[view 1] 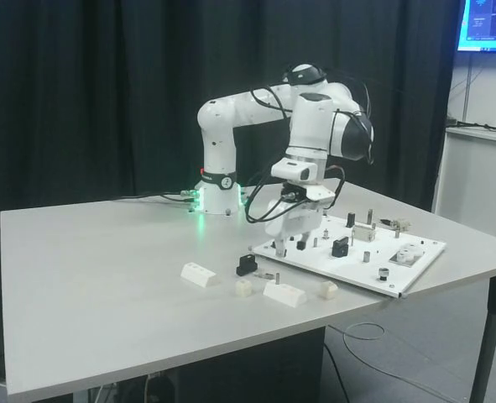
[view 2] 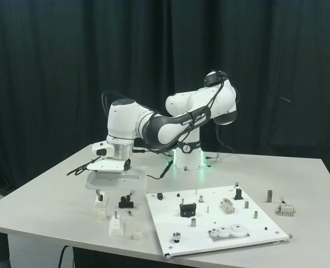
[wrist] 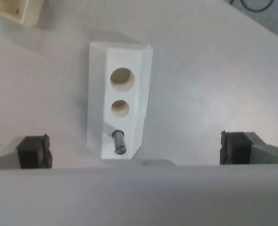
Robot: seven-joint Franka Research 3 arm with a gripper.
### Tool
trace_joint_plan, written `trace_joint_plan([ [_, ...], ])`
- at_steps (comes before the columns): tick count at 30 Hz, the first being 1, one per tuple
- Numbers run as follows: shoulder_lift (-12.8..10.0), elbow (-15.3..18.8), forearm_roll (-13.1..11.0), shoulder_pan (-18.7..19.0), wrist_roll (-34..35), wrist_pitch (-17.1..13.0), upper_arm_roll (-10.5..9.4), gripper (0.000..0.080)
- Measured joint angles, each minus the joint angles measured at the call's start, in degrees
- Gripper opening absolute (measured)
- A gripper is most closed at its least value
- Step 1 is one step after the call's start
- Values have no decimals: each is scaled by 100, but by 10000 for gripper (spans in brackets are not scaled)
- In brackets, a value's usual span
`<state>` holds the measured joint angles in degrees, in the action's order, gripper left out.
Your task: Remove round peg 1.
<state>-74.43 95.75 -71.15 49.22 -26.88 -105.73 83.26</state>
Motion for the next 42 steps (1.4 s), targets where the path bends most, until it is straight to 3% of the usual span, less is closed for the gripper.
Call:
trace_joint_plan([
  [15,36,-192,121,5,71,270,117,800],
  [19,37,-195,197,35,103,543,163,800],
  [27,39,-148,384,212,249,1361,323,800],
  [34,40,119,565,571,382,1981,497,800],
  [42,59,785,718,1232,407,2169,620,800],
])
